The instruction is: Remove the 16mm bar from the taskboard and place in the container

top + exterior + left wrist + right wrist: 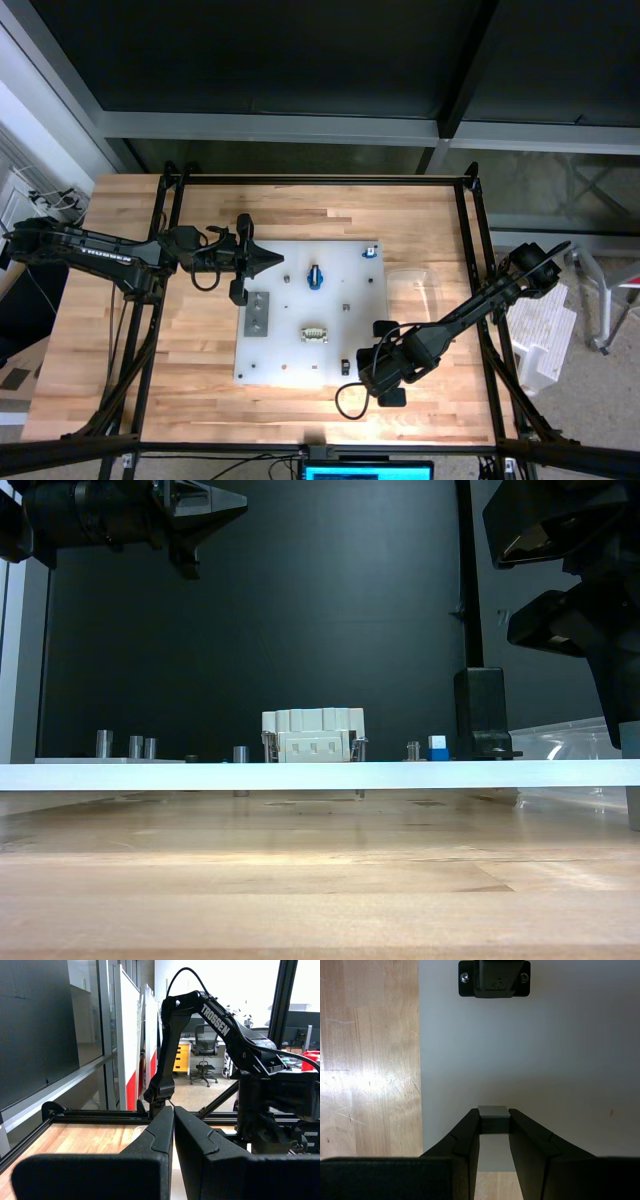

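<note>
My right gripper (493, 1122) is shut on a short grey metal bar (493, 1118), holding it just above the white taskboard (545, 1050) near a board edge. In the high view the right gripper (372, 378) hangs over the taskboard's (340, 270) near right corner; the bar is hidden there. The clear container (415, 290) sits on the wood just right of the board, and shows low behind the board's edge as the container (570, 742). My left gripper (272, 260) hovers shut and empty over the board's far left edge, fingers (165, 1130) pressed together.
On the board stand a grey metal block (258, 317), a blue knob (314, 276), a beige connector (315, 334) and a black fitting (494, 978) ahead of the held bar. Short pegs (135, 746) rise from the block. A black frame rail (470, 250) borders the table.
</note>
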Tool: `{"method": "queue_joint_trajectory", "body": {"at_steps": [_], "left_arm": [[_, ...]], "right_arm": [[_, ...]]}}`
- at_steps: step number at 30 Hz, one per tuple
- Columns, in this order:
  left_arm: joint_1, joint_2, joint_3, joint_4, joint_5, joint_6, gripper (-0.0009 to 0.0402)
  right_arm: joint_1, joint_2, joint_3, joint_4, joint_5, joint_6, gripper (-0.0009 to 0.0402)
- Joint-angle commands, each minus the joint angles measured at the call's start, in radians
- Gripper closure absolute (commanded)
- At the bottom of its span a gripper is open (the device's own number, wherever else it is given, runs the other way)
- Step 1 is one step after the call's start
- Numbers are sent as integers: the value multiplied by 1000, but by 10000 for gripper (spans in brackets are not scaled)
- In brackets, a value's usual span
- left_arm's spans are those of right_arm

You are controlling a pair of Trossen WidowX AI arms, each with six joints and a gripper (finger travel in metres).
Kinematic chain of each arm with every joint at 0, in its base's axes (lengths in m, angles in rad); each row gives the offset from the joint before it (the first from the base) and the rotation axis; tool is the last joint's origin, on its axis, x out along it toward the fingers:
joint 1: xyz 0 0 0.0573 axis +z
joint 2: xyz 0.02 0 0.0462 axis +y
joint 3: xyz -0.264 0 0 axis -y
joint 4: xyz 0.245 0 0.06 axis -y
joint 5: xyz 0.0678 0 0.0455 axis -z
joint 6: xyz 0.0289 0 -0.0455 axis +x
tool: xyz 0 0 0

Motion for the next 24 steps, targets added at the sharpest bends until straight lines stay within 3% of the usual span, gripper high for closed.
{"method": "queue_joint_trajectory", "body": {"at_steps": [1,12,24], "left_arm": [[0,0,0,0,0,0,393],[0,0,0,0,0,0,393],[0,0,0,0,0,0,393]], "right_arm": [[0,-7,1,-4,3,1,375],[-1,-107,1,-17,3,1,375],[-3,-260,56,-167,5,-26,375]]}}
